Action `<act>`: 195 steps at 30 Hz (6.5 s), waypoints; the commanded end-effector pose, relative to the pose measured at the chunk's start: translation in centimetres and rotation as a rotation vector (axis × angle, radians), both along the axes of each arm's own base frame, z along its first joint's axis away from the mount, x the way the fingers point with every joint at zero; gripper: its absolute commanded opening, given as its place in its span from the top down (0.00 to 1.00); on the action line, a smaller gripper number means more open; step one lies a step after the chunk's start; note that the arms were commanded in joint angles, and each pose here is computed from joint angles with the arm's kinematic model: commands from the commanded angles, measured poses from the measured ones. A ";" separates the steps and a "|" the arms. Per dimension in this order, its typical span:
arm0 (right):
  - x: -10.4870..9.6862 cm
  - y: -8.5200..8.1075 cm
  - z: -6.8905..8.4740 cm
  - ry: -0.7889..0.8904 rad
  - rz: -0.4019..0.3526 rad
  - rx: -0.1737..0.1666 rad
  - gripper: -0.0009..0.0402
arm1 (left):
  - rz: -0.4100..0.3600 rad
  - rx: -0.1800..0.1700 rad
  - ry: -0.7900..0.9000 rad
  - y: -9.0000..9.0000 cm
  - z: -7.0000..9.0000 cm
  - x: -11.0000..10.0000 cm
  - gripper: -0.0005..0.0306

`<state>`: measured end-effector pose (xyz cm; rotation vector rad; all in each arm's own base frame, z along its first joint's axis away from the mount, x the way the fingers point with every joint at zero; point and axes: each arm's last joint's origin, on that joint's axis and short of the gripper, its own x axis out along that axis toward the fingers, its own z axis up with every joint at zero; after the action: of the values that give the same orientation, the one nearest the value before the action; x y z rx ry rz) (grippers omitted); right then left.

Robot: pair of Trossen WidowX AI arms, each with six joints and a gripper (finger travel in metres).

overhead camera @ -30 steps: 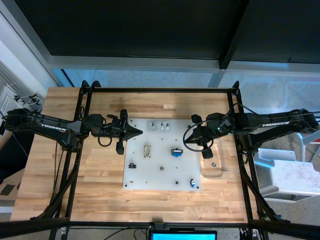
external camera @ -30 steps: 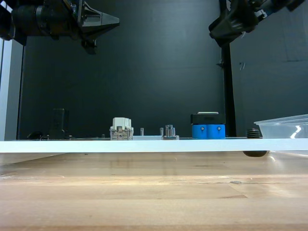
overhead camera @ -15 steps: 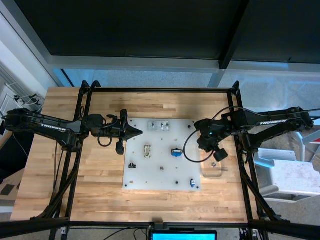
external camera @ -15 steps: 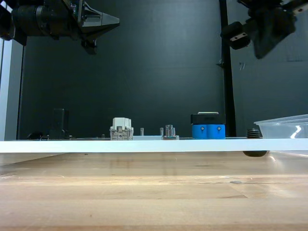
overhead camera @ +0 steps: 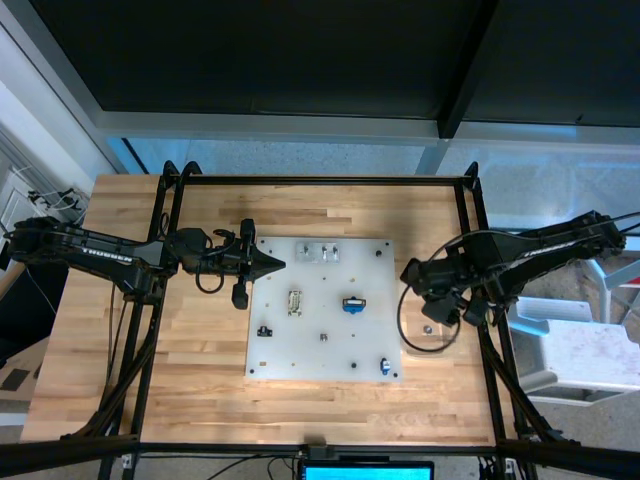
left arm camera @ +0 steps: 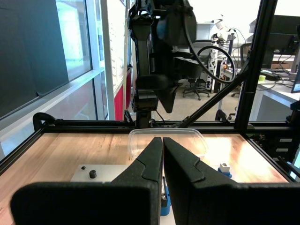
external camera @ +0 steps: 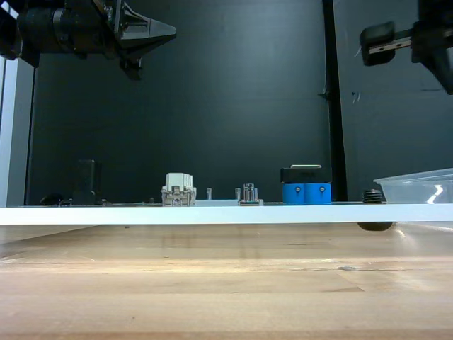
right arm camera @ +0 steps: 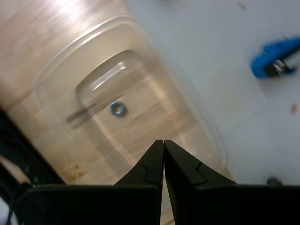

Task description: Pick the M12 fastener and fasten on the M12 threads

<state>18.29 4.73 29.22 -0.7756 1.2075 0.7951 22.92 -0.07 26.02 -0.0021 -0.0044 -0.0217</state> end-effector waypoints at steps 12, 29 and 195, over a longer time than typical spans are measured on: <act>-1.1 2.1 -2.5 0.077 0.261 -0.096 0.95 | 0.000 0.000 0.000 0.0 0.0 0.0 0.98; -0.8 3.7 -5.0 0.099 0.390 -0.150 0.62 | 0.000 0.000 0.000 0.0 0.0 0.0 0.98; 17.0 12.4 -6.7 0.056 0.518 -0.149 0.91 | 0.000 0.000 0.000 0.0 0.0 0.0 0.98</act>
<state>34.99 16.93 22.69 -1.2200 1.1391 1.1580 22.91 -0.07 26.00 -0.0017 -0.0040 -0.0217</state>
